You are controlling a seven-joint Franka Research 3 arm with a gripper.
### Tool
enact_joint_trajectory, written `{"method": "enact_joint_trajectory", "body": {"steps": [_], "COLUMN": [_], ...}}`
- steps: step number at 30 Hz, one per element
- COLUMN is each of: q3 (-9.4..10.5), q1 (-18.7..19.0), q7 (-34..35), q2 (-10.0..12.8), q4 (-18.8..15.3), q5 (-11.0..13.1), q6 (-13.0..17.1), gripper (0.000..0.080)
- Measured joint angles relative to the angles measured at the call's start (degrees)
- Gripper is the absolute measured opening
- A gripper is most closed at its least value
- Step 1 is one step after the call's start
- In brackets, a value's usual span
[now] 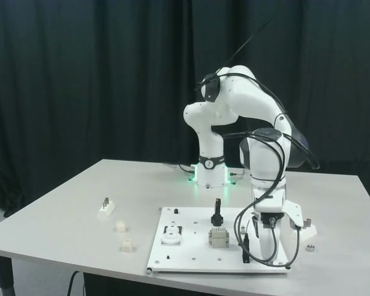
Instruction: Insert square peg 4.
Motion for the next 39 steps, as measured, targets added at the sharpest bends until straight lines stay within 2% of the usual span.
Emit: {"method": "enact_joint_trajectory", "body": {"steps": [31,39], "q3": [-0.14,-0.17], "q1": [1.71,1.77], "q7": [0.11,0.8], "q2": [1.46,1.36], "q4": [0.02,1.29], "q5": [-1.48,-1.48], "q6": [-0.83,-3.48], "gripper": [0.08,0.08]}}
